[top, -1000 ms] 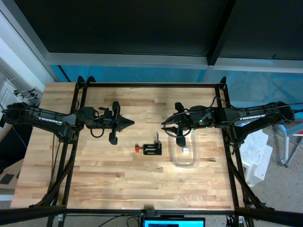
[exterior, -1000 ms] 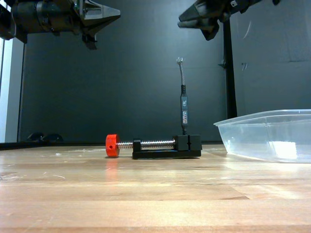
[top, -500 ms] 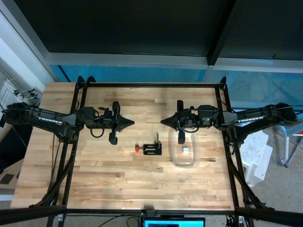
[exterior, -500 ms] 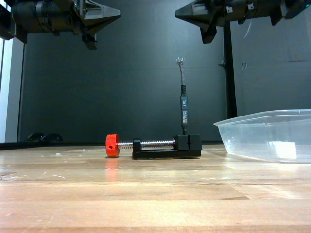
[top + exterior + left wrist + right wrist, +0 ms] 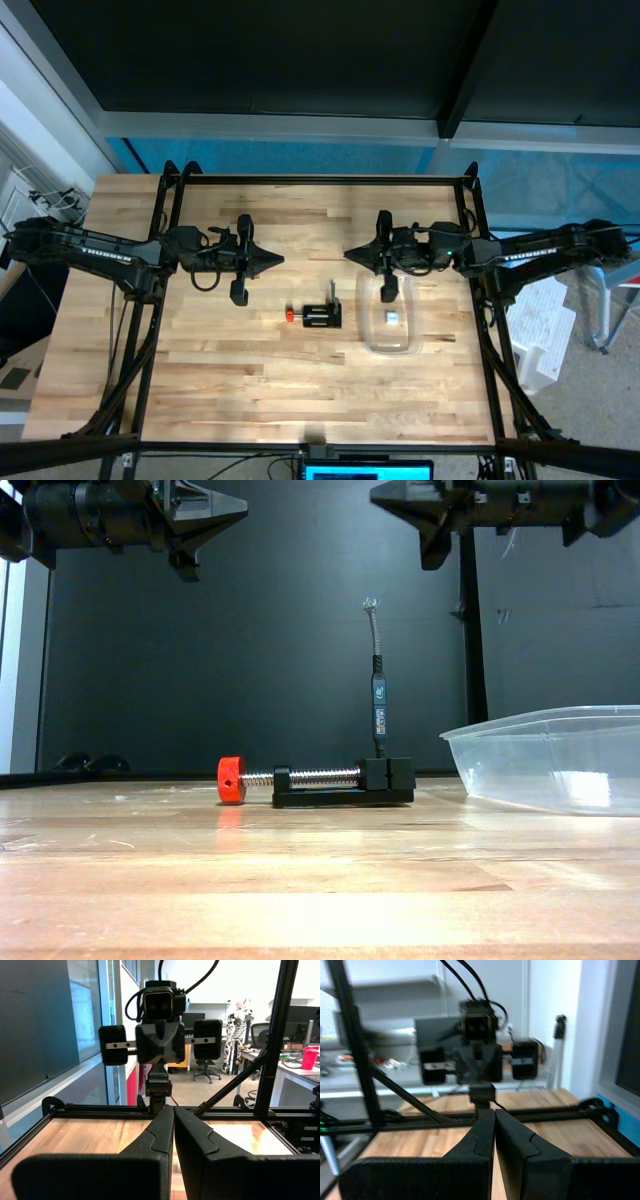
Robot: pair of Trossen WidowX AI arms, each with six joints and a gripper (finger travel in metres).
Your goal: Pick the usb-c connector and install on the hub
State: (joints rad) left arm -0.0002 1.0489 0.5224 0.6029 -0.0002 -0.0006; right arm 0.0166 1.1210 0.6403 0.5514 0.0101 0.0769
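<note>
black usb-c connector on grey braided cable [image 5: 379, 705] is standing unheld on black red-knobbed vise [image 5: 345, 778], frame centre | left tool [image 5: 240, 515] is hovering upper left, pressed together | right tool [image 5: 378, 494] is hovering upper right, pressed together

1. The black right gripper [image 5: 348, 256] [image 5: 375, 493] swung up from a nose-down tilt to lie level high above the wooden table [image 5: 200, 350].
2. It then rose a little higher and drew back slightly toward the right arm's own side.

The left gripper [image 5: 173, 1110] holds its fingers [image 5: 159, 1132] pressed together above the wooden counter [image 5: 80, 1136], facing the right gripper [image 5: 160, 1044] across that counter.
</note>
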